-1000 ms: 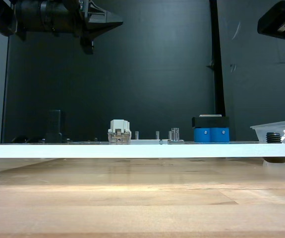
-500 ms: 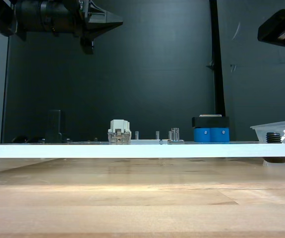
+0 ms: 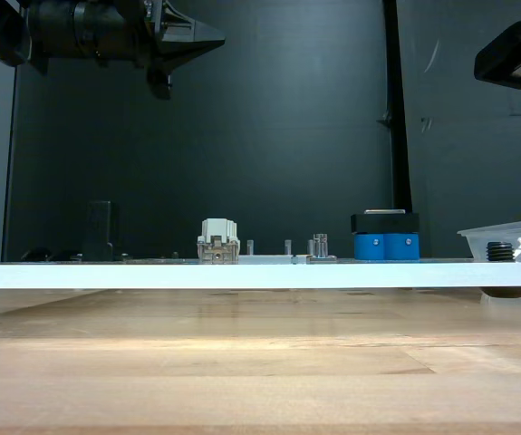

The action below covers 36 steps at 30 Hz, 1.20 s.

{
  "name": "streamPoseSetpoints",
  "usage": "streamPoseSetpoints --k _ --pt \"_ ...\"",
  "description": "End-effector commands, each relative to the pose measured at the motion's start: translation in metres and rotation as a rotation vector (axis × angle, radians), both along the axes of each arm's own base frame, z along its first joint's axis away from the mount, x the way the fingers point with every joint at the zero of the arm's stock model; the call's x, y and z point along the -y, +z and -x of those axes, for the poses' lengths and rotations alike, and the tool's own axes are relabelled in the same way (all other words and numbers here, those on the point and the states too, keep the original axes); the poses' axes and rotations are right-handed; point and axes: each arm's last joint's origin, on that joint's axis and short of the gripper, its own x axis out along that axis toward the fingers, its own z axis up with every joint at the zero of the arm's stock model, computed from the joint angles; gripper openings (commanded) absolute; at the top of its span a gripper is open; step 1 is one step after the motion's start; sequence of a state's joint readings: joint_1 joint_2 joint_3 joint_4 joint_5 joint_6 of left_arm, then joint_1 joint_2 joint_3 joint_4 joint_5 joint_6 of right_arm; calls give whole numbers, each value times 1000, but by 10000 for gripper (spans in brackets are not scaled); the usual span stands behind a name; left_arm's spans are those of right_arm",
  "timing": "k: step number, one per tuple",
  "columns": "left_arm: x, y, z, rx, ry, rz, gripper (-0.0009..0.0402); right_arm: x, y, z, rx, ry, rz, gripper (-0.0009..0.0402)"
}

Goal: Pick the RJ45 connector and install on the taskboard

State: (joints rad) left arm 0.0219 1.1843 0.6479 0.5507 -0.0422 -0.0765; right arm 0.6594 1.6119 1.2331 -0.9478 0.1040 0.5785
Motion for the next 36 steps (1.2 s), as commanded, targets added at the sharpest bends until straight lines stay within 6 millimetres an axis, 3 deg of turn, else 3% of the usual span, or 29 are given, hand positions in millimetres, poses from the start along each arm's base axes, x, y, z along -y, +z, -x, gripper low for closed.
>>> streamPoseSetpoints --k 1,26,36 --pt "0 0 0 0 0 0 0 0 0 0 -1 2 1 0" --pt "0 0 0 0 0 0 0 1 -8 2 -9 5 8 0" --pt "0 0 0 0 0 0 0 1 -22 3 3 3 -7 0"
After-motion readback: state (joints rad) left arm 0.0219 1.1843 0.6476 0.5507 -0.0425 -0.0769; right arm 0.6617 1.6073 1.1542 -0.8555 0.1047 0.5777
